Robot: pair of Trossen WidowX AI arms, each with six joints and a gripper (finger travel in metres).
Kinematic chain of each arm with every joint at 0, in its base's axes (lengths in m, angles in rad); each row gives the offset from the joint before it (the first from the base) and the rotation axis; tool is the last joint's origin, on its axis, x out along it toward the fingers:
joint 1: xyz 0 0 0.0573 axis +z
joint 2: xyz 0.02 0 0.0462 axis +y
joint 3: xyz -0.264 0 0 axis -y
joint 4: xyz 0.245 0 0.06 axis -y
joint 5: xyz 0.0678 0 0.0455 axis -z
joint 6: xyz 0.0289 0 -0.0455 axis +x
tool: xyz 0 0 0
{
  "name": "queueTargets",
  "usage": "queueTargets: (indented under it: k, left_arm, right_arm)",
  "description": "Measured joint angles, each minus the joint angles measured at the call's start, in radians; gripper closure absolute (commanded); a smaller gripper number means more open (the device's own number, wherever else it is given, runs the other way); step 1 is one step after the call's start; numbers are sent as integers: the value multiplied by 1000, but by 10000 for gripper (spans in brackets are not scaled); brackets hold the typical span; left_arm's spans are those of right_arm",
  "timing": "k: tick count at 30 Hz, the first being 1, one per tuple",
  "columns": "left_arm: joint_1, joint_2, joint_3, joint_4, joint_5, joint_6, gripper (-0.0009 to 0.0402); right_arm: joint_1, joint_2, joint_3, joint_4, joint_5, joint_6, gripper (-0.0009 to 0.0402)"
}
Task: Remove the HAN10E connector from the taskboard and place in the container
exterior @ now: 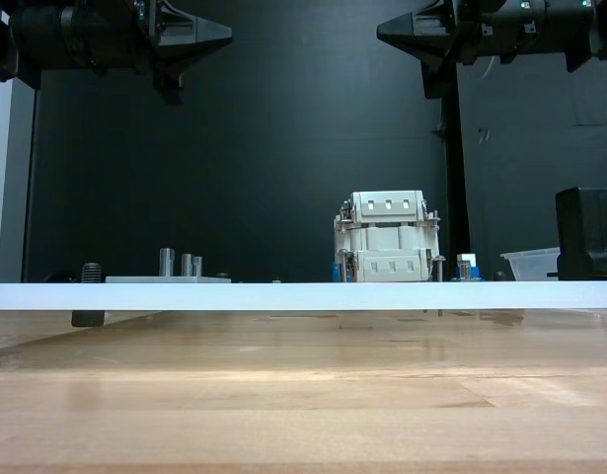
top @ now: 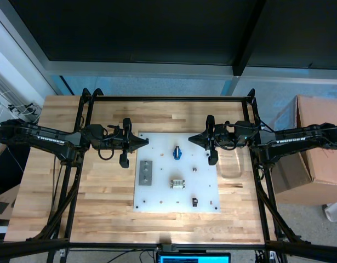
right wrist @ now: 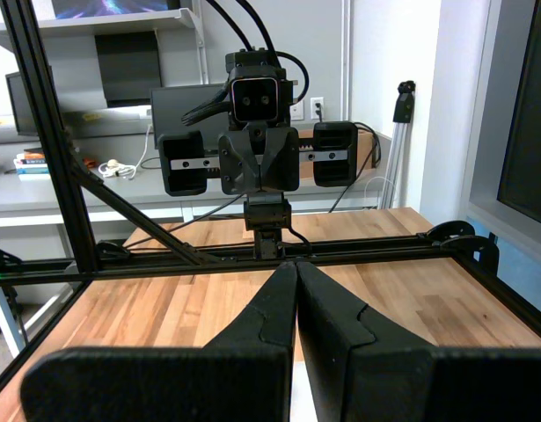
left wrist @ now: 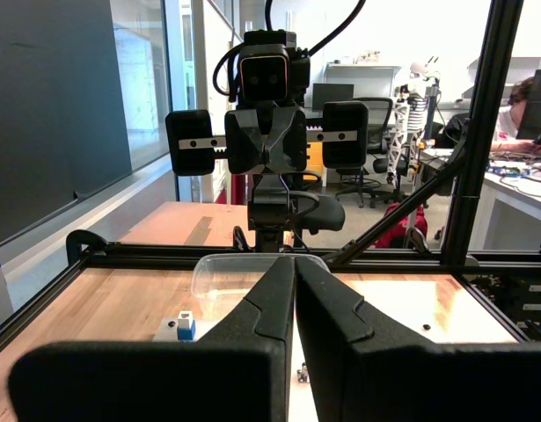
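Observation:
The beige HAN10E connector (top: pixel 178 184) sits upright in its seat on the white taskboard (top: pixel 157 203), near the board's middle; in the low view the connector (exterior: pixel 387 240) stands level above the board's edge. The clear container (top: pixel 234 162) lies on the table just right of the board, below the right arm. My left gripper (top: pixel 145 141) hovers high over the board's far left corner, shut and holding nothing. Facing it over the far right part of the board, my right gripper (top: pixel 191 138) is also shut and holds nothing. Each wrist view shows shut fingertips (left wrist: pixel 279 272) (right wrist: pixel 281 274).
On the board are a blue knob (top: pixel 177 153), a grey block with pegs (top: pixel 145 172) and a small black part (top: pixel 194 202). A black frame (top: pixel 168 99) rings the table. A cardboard box (top: pixel 316 148) stands off the right side.

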Motion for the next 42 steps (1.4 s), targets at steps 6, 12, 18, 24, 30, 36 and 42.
queueTargets:
  k: [6,12,18,24,30,36,42]
  left_arm:
    - [0,0,0,0,0,0,393]
    - [0,0,0,0,0,0,393]
    - [0,0,0,0,0,0,393]
    - [0,0,0,0,0,0,393]
    - [0,0,0,0,0,0,393]
    - [0,0,0,0,0,0,393]
    - [0,0,0,0,0,0,393]
  right_arm:
    - [0,0,2,1,0,0,393]
    - [0,0,3,2,0,0,393]
    - [1,0,3,0,0,3,393]
    - [10,1,7,-63,-58,10,393]
    - [98,3,61,-290,45,26,393]
    - [211,56,192,-554,158,53,393]
    - [279,186,371,-841,158,150,393]
